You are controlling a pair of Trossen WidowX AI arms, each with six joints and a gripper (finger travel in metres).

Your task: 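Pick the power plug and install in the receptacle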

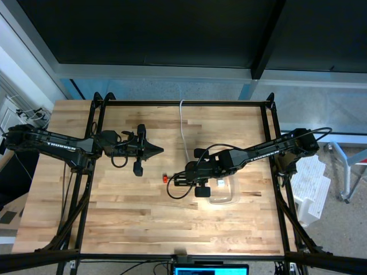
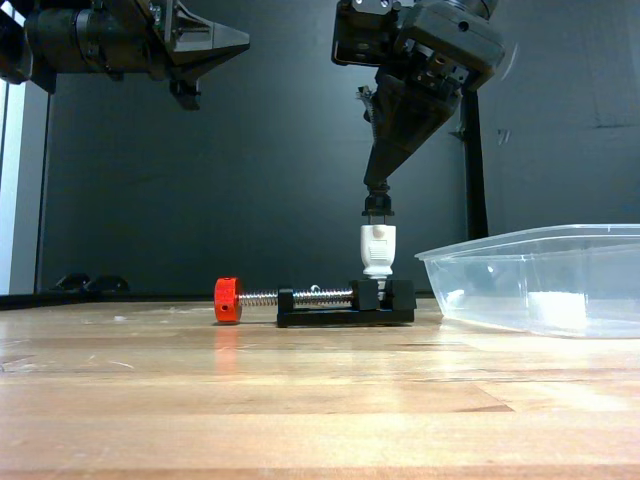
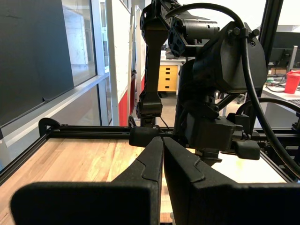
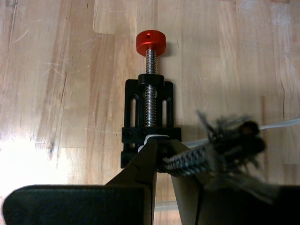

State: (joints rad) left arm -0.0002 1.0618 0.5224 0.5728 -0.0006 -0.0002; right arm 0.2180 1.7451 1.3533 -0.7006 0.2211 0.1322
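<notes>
The receptacle [image 2: 345, 303] is a black clamp lying on the wood with a red-orange knob [image 2: 227, 300] at its left end and a white socket [image 2: 377, 250] standing upright in it. My right gripper [image 2: 377, 196] points straight down over the socket, shut on the power plug [image 2: 377, 210], a tiny dark block. The plug's lower end meets the socket's top. In the right wrist view the fingers [image 4: 145, 161] close on the plug [image 4: 161, 151] above the clamp [image 4: 149, 122]. My left gripper [image 1: 159, 150] hangs shut, high over the left of the table and away from the receptacle [image 1: 175, 180].
A clear plastic tray [image 2: 530, 242] stands just right of the receptacle, holding a small white piece. A white cable [image 1: 183, 126] runs from the receptacle to the table's far edge. A black frame rail [image 1: 183, 103] borders the table. A frayed braided cable [image 4: 220, 147] crosses beside the right fingers.
</notes>
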